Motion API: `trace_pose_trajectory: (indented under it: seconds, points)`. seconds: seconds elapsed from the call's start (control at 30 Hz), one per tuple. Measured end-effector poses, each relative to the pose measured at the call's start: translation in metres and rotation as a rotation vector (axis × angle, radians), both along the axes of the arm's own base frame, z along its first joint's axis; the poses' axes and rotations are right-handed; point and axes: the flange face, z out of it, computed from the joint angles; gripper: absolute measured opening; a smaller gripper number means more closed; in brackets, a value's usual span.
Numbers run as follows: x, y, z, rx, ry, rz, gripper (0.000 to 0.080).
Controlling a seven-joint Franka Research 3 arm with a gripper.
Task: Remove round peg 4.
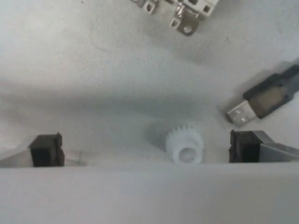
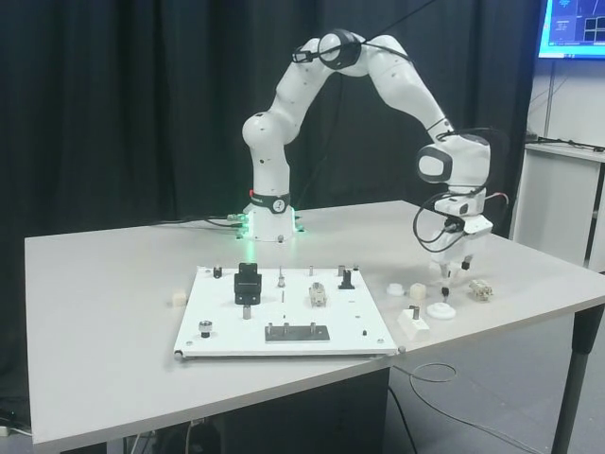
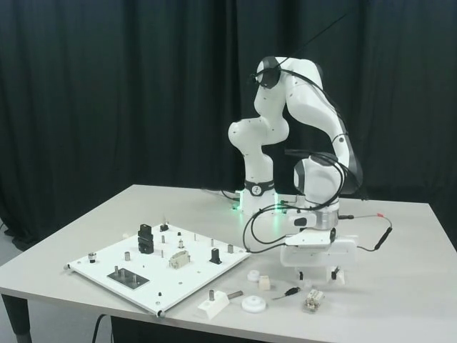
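Grey table (image 2: 95,284) is lying under me, and my pincer (image 1: 145,149) is hanging low over it with its black fingers spread wide, gripping nothing. Between them a small white plastic toothed gear (image 1: 184,144) is sitting on the table. Beyond it a black USB plug with a metal end (image 1: 261,100) and a metal connector (image 1: 182,14) are lying. Well apart, thin upright round pegs (image 2: 281,280) are standing on the white square board (image 2: 227,336); I cannot tell which is peg 4.

A small white gear (image 1: 184,143) lies on the grey table (image 1: 93,70), near a USB plug (image 1: 261,100)
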Motion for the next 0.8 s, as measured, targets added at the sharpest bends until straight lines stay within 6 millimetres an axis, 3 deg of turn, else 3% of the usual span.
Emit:
trace_pose_trajectory:
  seconds: [0.47,0.8]
  points:
    - [0.004,-0.011,0.038,-0.006,0.009,0.002,0.0799]
    - [0.005,-0.014,0.049,-0.012,0.008,0.014,0.08]
